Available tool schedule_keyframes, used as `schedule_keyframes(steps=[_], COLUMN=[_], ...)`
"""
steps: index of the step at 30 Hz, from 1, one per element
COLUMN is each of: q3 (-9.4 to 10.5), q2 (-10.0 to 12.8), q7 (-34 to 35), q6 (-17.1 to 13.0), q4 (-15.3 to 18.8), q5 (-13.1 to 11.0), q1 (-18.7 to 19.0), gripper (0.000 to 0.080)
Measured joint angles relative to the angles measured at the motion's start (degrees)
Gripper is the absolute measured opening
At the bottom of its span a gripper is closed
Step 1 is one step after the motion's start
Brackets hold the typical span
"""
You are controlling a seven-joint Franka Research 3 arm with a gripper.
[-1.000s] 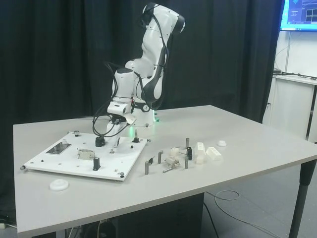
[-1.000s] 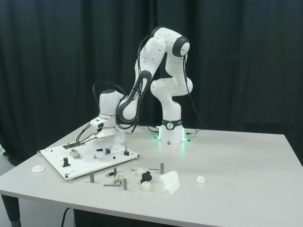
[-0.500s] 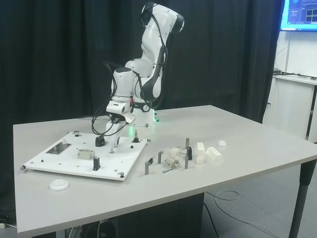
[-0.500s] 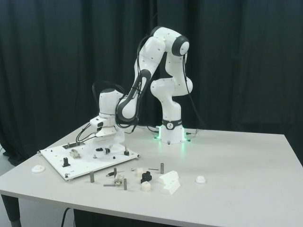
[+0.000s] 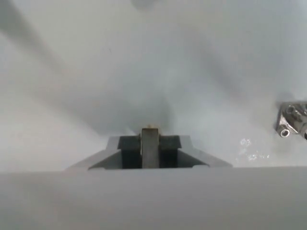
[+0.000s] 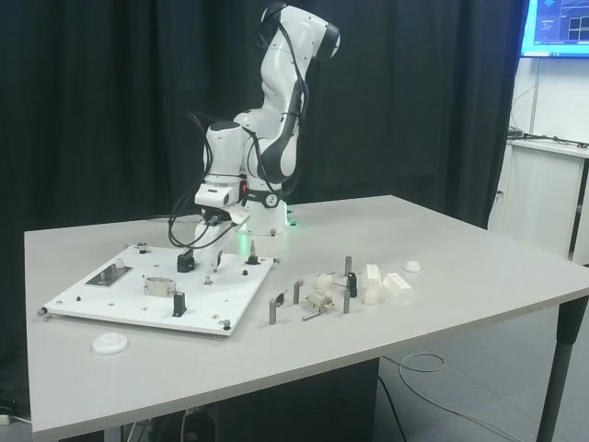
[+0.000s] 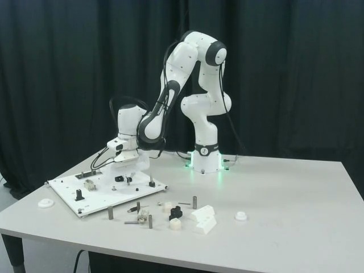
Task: Remove square peg 2.
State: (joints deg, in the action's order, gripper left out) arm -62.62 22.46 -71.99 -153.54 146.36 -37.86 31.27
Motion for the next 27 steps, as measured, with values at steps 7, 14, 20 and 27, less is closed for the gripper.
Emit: schedule_keyframes(steps=[7, 14, 20, 27], q3=[-2.05, -5.99, -10.88, -16.11], q2=[0.0, 0.0, 0.0, 0.0], q7=[-0.3, -0.3, -0.3, -0.3], q6=[0.8, 2.5, 4.6, 7.8], q4=[0.0, -0.1, -0.1, -0.2], q5=[0.4, 1.4, 2.7, 4.1], q1=[1.9, 5.3, 9.3, 13.6], gripper=[0.0074, 0.0074, 0.0074, 0.0074])
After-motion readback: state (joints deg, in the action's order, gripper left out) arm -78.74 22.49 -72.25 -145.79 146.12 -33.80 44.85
